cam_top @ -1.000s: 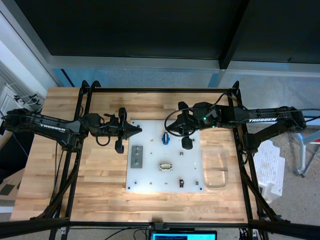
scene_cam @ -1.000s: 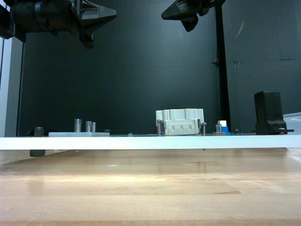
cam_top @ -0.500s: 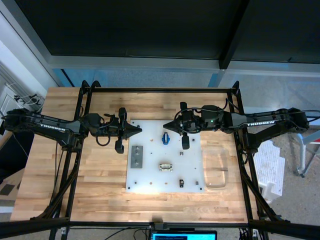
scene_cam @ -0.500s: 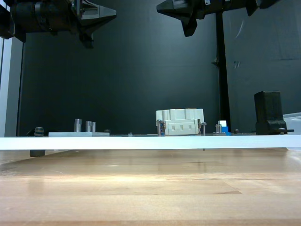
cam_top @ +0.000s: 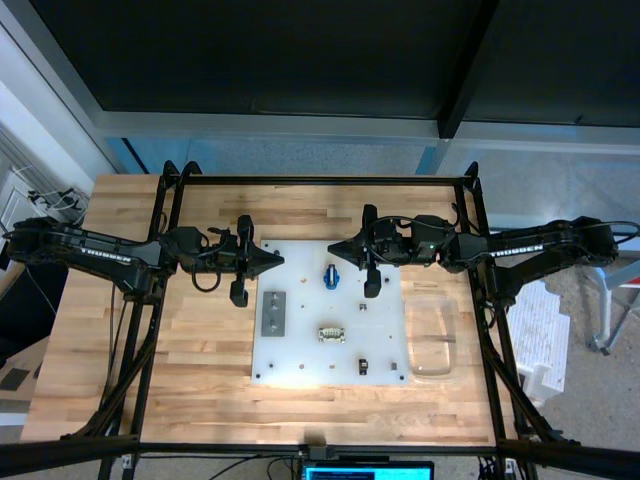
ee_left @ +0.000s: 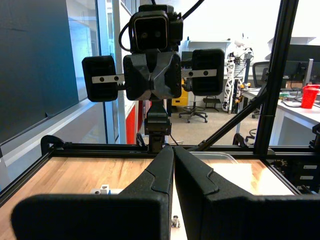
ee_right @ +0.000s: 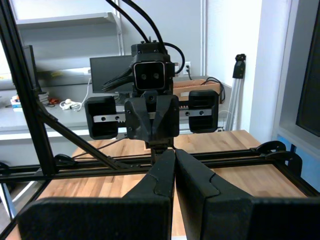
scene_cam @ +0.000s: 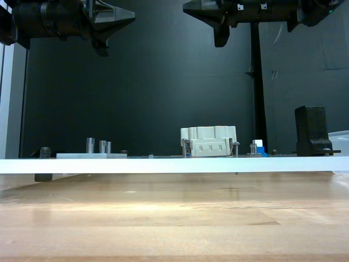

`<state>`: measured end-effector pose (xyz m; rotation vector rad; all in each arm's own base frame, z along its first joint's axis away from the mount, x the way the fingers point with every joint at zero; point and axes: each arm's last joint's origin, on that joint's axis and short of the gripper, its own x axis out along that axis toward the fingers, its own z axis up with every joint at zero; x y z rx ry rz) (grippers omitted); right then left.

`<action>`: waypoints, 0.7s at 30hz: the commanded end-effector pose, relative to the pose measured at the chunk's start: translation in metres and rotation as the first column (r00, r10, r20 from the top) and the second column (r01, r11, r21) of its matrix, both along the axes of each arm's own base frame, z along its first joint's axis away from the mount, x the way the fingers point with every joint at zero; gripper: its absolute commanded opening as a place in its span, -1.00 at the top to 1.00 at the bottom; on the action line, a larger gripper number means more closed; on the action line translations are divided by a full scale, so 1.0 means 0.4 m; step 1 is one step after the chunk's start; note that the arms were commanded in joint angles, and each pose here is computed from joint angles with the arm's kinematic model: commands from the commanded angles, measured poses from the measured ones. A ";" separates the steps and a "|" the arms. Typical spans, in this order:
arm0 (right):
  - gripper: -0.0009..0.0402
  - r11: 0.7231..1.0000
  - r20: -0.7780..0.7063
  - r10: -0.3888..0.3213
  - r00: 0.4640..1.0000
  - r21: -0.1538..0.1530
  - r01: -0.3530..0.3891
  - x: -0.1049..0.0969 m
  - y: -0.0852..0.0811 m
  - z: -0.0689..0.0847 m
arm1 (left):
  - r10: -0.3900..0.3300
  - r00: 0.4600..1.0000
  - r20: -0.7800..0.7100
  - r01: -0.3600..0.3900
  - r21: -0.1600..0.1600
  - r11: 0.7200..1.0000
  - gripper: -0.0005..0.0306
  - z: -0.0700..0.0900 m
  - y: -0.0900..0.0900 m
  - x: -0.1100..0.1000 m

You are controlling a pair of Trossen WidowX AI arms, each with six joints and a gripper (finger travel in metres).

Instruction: Pick the 16mm bar and install on taskboard

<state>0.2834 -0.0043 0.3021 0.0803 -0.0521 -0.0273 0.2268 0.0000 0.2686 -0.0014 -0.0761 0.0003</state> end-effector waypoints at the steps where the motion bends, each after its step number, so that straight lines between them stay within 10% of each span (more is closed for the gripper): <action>1: 0.96 1.000 0.000 -0.003 1.000 0.000 0.003 -0.003 0.000 -0.014 | 0.000 1.000 0.000 0.000 0.000 1.000 0.97 0.000 0.000 0.000; 21: 0.96 1.000 -0.037 -0.011 0.999 0.010 0.012 -0.015 -0.009 -0.064 | 0.000 1.000 0.000 0.000 0.000 1.000 0.97 0.000 0.000 0.000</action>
